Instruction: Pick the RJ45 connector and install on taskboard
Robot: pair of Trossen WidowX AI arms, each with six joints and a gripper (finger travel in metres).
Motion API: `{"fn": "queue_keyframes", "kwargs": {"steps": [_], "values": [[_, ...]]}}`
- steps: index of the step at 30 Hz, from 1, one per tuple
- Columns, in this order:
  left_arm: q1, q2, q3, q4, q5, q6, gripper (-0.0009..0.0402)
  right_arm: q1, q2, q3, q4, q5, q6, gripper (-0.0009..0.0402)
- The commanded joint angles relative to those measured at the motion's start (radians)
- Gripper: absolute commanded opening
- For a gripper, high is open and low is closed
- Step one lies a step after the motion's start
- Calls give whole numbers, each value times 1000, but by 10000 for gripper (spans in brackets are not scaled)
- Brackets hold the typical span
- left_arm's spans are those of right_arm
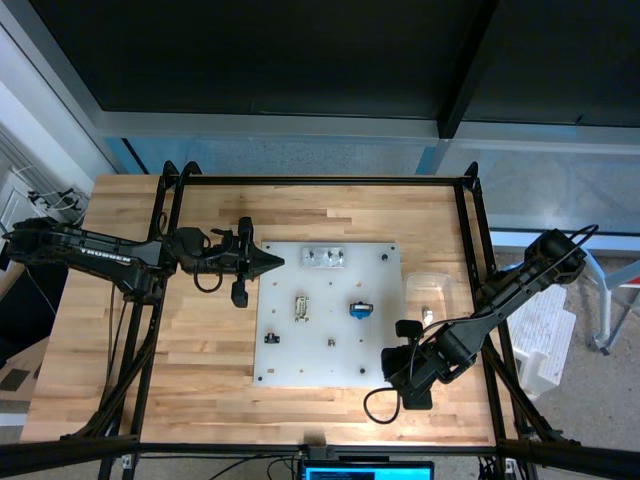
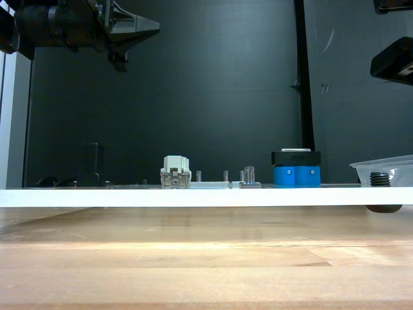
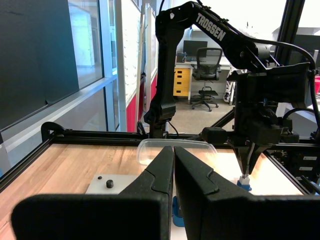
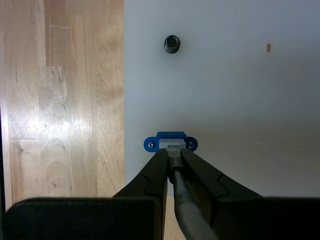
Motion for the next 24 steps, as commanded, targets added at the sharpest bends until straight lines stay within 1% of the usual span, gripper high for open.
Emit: {"fn": "queue_keyframes", "kwargs": {"steps": [1, 12, 14, 17, 24], "values": [[0, 0, 0, 0, 0, 0, 0, 1, 3, -3, -6, -5, 0, 4], [0, 0, 0, 0, 0, 0, 0, 1, 3, 10, -4, -6, 0, 4], [0, 0, 0, 0, 0, 0, 0, 1, 3, 11, -3, -6, 0, 11], [0, 0, 0, 0, 0, 0, 0, 1, 2, 11, -3, -6, 0, 40], [0, 0, 0, 0, 0, 0, 0, 1, 0, 11, -2, -5, 1, 132]]}}
